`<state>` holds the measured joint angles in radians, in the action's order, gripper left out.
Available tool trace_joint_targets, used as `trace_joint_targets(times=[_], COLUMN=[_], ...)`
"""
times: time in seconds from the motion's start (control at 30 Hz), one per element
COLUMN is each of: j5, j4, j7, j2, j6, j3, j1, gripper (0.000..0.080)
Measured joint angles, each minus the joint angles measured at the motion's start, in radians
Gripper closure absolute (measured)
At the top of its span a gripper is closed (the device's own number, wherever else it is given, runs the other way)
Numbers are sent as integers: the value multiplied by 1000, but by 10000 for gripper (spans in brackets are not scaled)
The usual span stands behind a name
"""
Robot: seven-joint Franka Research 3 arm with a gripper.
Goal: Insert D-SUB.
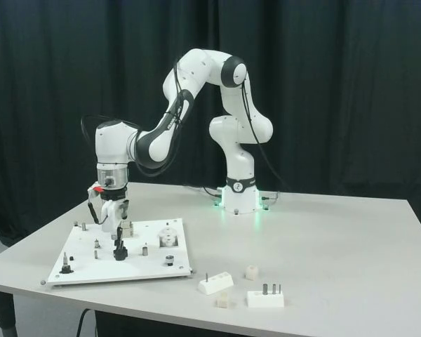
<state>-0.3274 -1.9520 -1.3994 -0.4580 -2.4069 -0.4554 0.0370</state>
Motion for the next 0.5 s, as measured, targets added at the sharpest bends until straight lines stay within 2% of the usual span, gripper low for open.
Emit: trace_joint_targets(times=[0.5], j5=[-15], j4=[4], j7=[-4], j2=[-3], j6=[0], j3=[1], j1=[0], gripper=[414])
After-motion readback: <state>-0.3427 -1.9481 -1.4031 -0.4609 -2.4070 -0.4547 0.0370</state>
